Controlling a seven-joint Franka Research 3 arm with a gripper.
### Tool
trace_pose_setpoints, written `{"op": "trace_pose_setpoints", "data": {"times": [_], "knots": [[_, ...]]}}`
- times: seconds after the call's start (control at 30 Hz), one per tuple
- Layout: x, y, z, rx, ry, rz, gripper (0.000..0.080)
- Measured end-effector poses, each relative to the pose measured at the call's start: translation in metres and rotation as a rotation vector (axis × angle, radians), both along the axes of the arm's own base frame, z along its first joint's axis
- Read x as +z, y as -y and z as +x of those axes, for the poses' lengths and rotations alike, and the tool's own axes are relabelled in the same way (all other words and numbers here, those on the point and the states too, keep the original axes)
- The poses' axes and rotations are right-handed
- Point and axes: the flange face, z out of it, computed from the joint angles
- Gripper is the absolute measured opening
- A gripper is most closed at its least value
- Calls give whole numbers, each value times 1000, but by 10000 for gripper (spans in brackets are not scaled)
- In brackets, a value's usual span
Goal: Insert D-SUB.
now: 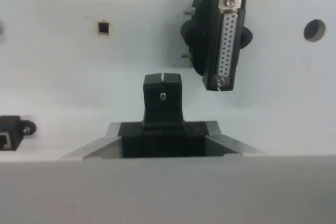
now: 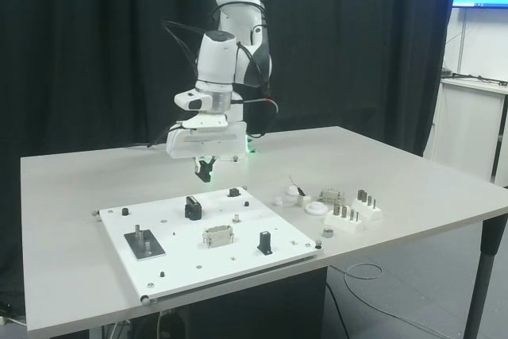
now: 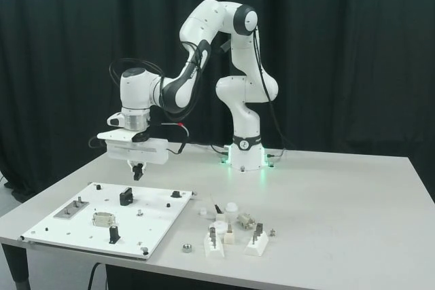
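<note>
My gripper (image 1: 163, 129) is shut on a black D-SUB plug (image 1: 163, 95), whose end with a small screw sticks out past the fingertips. The D-SUB socket (image 1: 220, 40), black with a white pin face and a screw at each end, is mounted on the white board (image 1: 63, 77). It lies off to one side of the plug, with white board between them. From the room views, my gripper (image 2: 205, 168) hangs well above the board's far edge, and the socket (image 2: 193, 208) sits below and nearer the camera. The second room view shows gripper (image 3: 136, 171) above socket (image 3: 126, 197).
The board (image 2: 238, 263) also carries a grey plate with pegs (image 2: 143, 242), a metal connector (image 2: 217, 235), a black upright part (image 2: 265, 242) and a network port (image 1: 8, 137). White fixtures (image 2: 357, 212) and a nut (image 2: 326, 233) lie on the table beside it.
</note>
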Motion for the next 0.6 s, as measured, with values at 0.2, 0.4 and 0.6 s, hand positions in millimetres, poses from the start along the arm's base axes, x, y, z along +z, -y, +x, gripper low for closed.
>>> {"op": "trace_pose_setpoints", "data": {"times": [0.2, 0.4, 0.6], "knots": [[2, 3, 1, -1, 16, -10, 153], [4, 6, 2, -7, 39, -20, 153], [6, 10, 4, -12, 67, -25, 153]]}}
